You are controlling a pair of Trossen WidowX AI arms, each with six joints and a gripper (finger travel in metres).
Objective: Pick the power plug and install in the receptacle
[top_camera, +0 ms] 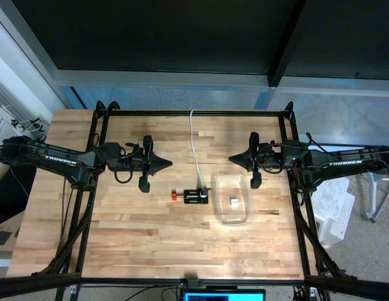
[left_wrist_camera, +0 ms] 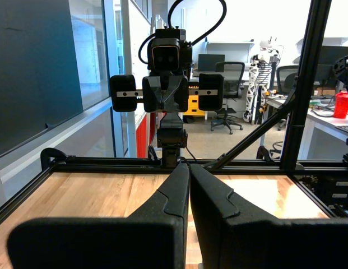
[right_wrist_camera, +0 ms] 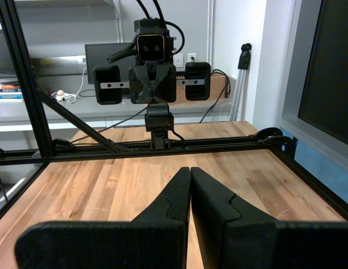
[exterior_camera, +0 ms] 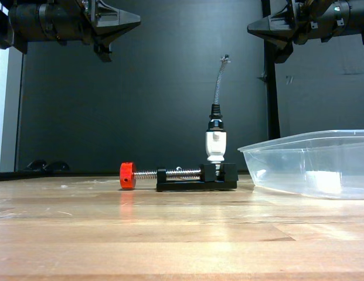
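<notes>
Aloft, left gripper and right gripper face each other over the table — fingers pressed together.

Lighting even and adequate; I note glare and backlight in three of the four views.

From above I see the desk evenly lit, with a pale sheen at its centre and only faint shadows. At desk level the near boards are soft and glossy, the clear tray shows bright highlights, and the left tool and right tool, both high over the desk, read as dark shapes. The room behind the left wrist view is washed out.
</notes>
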